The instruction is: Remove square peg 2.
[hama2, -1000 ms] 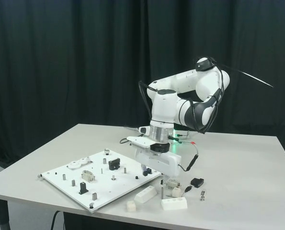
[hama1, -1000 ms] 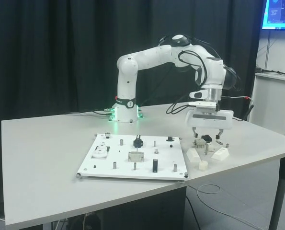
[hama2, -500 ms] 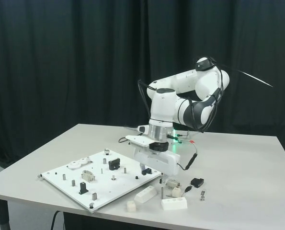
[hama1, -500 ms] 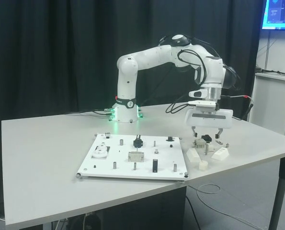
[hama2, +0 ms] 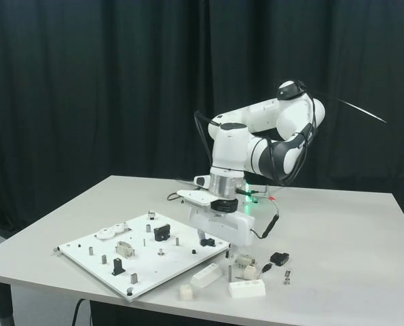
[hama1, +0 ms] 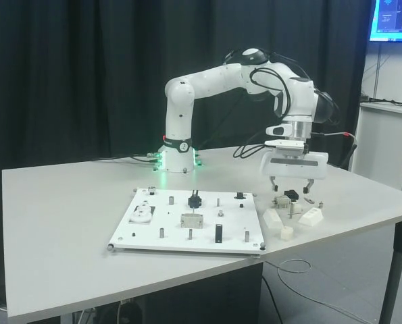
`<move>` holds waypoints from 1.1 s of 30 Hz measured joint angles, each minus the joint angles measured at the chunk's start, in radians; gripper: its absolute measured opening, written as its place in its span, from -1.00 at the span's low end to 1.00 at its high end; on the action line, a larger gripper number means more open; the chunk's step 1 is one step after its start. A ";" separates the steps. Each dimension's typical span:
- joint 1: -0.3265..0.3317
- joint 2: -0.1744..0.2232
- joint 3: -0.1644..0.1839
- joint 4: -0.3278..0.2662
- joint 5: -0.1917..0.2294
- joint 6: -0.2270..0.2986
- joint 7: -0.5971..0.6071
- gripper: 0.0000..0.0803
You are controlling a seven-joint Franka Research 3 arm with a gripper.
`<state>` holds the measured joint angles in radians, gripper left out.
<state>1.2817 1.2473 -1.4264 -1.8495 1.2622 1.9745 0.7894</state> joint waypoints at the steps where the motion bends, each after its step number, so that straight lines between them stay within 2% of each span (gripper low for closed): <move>1: 0.000 0.000 -0.001 0.000 0.000 -0.001 -0.001 0.99; 10: 0.000 0.000 -0.013 -0.010 -0.018 -0.022 -0.002 0.99; 16: 0.002 0.000 -0.033 -0.038 -0.039 -0.051 -0.002 0.99; 23: 0.011 0.000 -0.063 -0.103 -0.068 -0.088 -0.025 0.99; 33: 0.044 -0.001 -0.098 -0.246 -0.078 -0.103 -0.233 0.99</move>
<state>1.3257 1.2466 -1.5247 -2.0954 1.1846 1.8716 0.5563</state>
